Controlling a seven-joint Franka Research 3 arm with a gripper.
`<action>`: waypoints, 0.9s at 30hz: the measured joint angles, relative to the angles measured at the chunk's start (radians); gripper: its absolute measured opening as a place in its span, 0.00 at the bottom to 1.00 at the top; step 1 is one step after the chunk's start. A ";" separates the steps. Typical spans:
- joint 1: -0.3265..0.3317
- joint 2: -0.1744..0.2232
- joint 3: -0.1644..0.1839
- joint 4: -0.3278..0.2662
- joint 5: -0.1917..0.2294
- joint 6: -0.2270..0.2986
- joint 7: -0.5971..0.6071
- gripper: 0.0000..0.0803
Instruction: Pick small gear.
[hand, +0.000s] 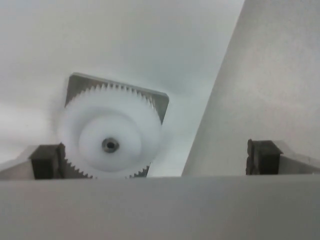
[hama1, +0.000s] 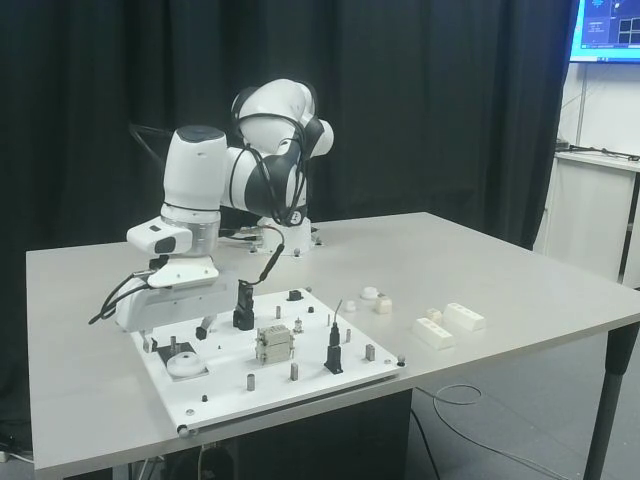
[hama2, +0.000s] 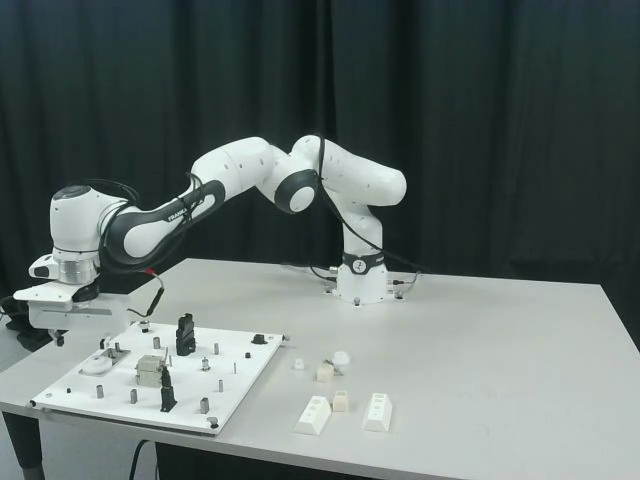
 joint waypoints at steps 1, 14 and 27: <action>0.000 0.000 -0.001 0.000 0.000 -0.003 0.001 1.00; 0.015 -0.025 -0.009 0.000 0.000 -0.140 0.042 1.00; 0.059 -0.053 -0.021 0.000 0.000 -0.309 0.109 1.00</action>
